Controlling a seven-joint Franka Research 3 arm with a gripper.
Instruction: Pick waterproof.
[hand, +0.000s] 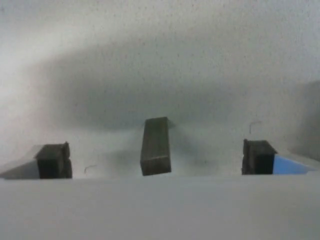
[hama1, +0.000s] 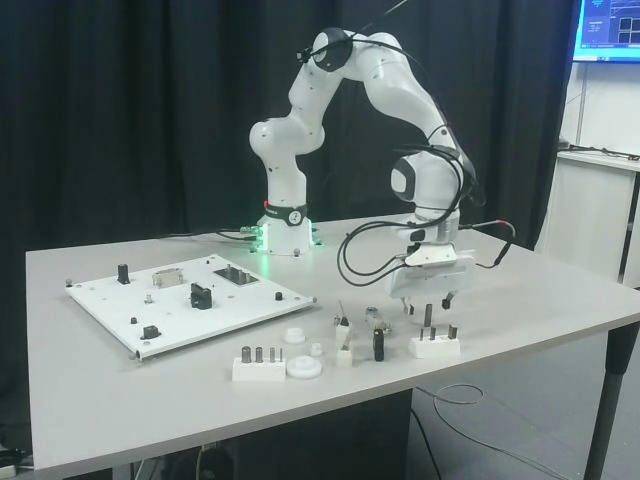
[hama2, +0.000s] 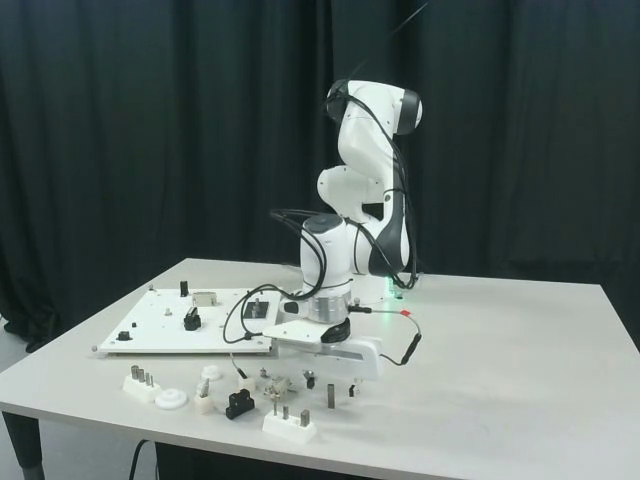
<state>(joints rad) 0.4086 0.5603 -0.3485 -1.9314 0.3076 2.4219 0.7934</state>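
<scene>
The grey table (hama1: 120, 400) fills most of the scene, with the white arm (hama1: 300, 110) bolted at its far side and bent over toward the front edge; a green glow shows at the arm's base. On the table beside the arm lies a white board (hama1: 185, 300) carrying several small black and grey fittings. Along the front edge sits a row of small parts: a white block with pins (hama1: 258, 366), a white gear (hama1: 303, 369), and, at the arm's end of the row, a white holder (hama1: 435, 346) with upright pegs. The gripper (hama1: 428, 298) hangs just above that holder, its two fingers standing well apart. In the wrist view the black fingertips (hand: 53, 161) sit wide to either side, and between them, touching neither, stands a dark grey peg (hand: 155, 146), slightly tilted; this appears to be the waterproof piece, though I cannot tell for sure.
</scene>
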